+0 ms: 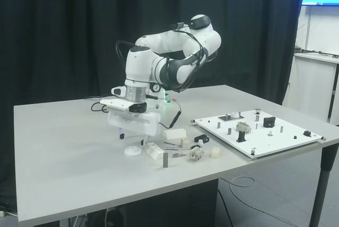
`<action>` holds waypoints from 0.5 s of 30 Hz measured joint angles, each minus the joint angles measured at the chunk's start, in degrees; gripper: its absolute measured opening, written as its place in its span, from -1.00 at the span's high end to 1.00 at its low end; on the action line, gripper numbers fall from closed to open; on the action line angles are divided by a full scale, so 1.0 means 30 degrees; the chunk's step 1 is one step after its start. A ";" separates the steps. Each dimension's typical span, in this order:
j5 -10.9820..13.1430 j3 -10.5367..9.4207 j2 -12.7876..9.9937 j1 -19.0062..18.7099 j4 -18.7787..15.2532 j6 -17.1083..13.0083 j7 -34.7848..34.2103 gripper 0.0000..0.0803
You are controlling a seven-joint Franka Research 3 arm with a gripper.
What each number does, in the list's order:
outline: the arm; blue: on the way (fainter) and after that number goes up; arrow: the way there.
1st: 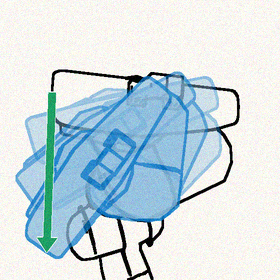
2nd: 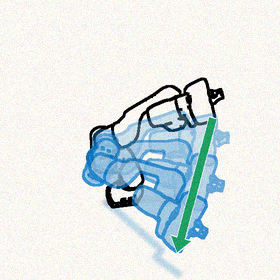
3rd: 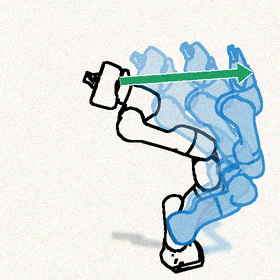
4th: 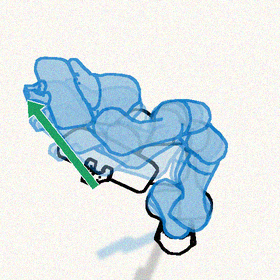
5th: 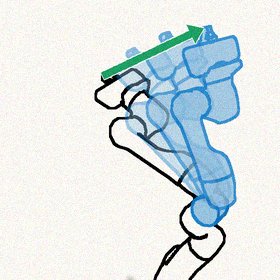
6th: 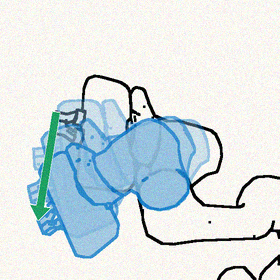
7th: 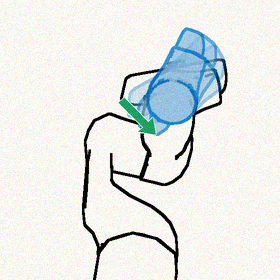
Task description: Remove medium gear.
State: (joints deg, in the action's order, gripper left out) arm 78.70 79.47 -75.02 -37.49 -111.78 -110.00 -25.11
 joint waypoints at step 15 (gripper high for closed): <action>-0.0267 0.0689 0.0001 -0.0220 0.0030 0.0559 -0.0180 -0.99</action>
State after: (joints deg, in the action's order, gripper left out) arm 77.89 81.54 -75.02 -38.15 -111.69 -108.32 -25.65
